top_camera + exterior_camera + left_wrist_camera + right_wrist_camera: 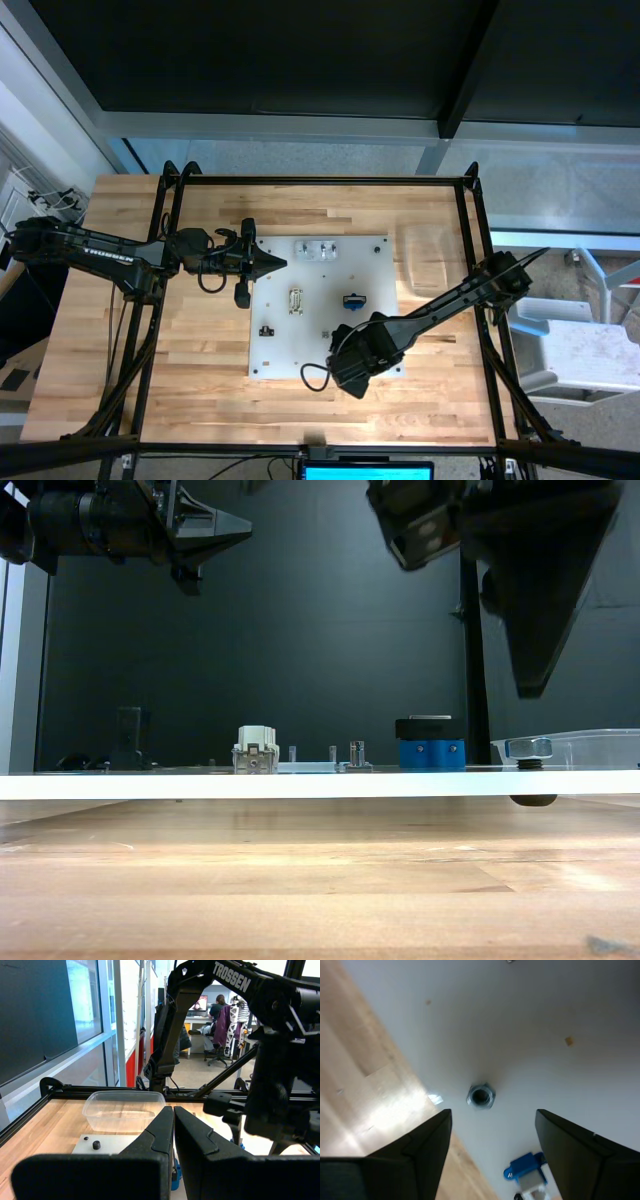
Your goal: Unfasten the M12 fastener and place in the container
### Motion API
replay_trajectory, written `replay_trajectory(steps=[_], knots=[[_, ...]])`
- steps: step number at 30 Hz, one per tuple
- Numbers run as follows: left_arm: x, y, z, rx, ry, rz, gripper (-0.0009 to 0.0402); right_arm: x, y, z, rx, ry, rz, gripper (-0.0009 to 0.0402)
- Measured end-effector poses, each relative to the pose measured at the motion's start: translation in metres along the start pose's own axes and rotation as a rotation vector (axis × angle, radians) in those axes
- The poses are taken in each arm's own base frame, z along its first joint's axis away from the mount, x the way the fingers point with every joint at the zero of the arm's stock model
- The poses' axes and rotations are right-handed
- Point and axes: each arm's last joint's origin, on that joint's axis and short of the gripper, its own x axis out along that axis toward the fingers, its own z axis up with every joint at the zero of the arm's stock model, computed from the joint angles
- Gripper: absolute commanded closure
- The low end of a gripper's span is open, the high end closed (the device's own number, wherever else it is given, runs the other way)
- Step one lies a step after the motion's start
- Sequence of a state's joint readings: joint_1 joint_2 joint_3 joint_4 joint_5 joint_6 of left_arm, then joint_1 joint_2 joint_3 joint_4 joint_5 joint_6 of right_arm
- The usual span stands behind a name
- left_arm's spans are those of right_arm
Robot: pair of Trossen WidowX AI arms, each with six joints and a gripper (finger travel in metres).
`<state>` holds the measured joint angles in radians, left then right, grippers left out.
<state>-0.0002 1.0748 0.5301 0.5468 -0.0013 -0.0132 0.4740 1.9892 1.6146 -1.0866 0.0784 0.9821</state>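
While the right arm's end effector (492, 1112) hangs over the near right part of the flat white board (300, 345), I can see its two black fingers (420, 1152) spread wide, gripping nothing. Straight below the gap between them sits the small silver hex nut (480, 1095), close to the board's edge where the light wooden table (200, 400) begins. From the low view I read the nut as on its short black stud (533, 764), riding at the top with a sliver of black showing beneath it. The finger tip there is above the nut and apart from it. The shallow clear plastic tray (428, 257) seems to surround the nut at that level, but from above it lies on the table just beside the board's far right corner, well apart from the nut's spot, which the arm covers in that view. The left arm's end effector (173, 1110) is held high over the board's left edge, pointing inward, its fingers pressed nearly together. A blue block with a black cap (432, 750) stands mid-board.
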Motion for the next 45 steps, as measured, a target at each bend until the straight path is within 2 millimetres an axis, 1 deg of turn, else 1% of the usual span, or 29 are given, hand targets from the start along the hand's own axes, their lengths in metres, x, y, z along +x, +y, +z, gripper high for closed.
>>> replay_trajectory(steps=[3, 15, 22, 27, 31, 45], knots=[[0.0, 0.0, 0.0, 0.0, 0.0, 0.0, 0.0393, 0.005, 0.001, 0.001, 0.007, 0.006, -0.007, 0.0132], [0.0, 0.0, 0.0, 0.0, 0.0, 0.0, 0.0393, 0.019, -0.002, -0.001, 0.039, 0.001, -0.015, 0.015], [0.0, 0.0, 0.0, 0.0, 0.0, 0.0, 0.0393, 0.033, 0.001, 0.002, 0.043, 0.007, -0.02, 0.015], [0.0, 0.0, 0.0, 0.0, 0.0, 0.0, 0.0393, 0.036, 0.002, 0.003, 0.044, 0.008, -0.012, 0.0157], [0.0, 0.0, 0.0, 0.0, 0.0, 0.0, 0.0393, 0.036, 0.003, 0.003, 0.044, 0.007, -0.01, 0.0182], [0.0, 0.0, 0.0, 0.0, 0.0, 0.0, 0.0393, 0.036, 0.003, 0.003, 0.042, 0.013, 0.001, 0.0319]])
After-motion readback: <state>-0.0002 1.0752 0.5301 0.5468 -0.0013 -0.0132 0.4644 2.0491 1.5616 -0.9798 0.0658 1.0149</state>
